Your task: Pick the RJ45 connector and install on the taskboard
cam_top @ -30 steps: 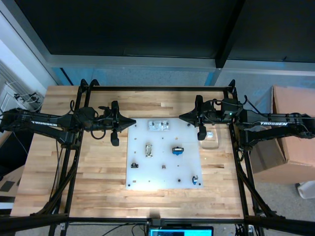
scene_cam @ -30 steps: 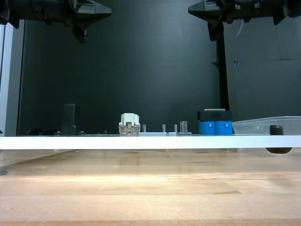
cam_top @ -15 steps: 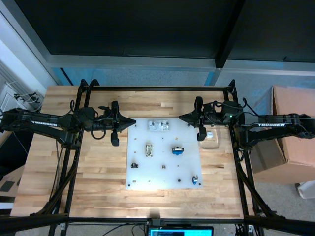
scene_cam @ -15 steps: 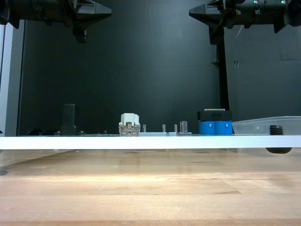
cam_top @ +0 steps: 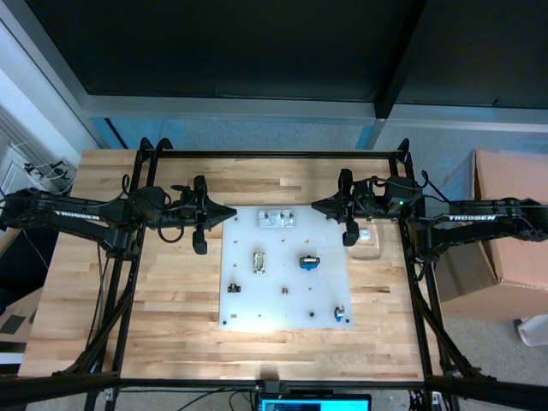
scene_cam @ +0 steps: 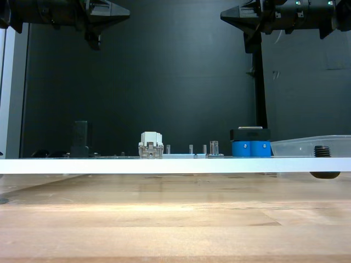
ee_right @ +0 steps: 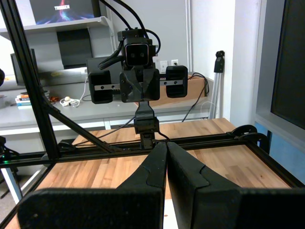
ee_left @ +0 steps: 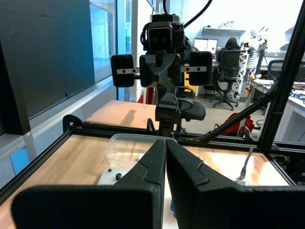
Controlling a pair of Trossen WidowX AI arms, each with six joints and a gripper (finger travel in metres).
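My left gripper (cam_top: 233,214) hangs shut and empty, high above the table left of the white board (cam_top: 257,300); its fingers (ee_left: 157,157) meet. My right gripper (cam_top: 315,205) hangs shut and empty above the board's far right corner, fingers (ee_right: 158,160) closed together. The blue jack (cam_top: 340,314) at the board's near right corner has a greyish piece on top. In the left wrist view a small pale plug (ee_left: 241,179) stands upright there with a thin cable rising off it, so the connector appears seated. The white block (cam_top: 365,233) in the clear tray (cam_top: 366,251) looks bare.
The board also carries a pale connector housing (scene_cam: 151,147), a blue block with a black top (scene_cam: 250,145) and small posts. The clear tray (scene_cam: 312,145) sits right of the board. Black frame rails (cam_top: 274,155) surround the table; a cardboard box (cam_top: 505,231) stands at the right.
The right arm rose and drew back slightly a second ago and has held still since. The left arm and the board's parts have not moved.
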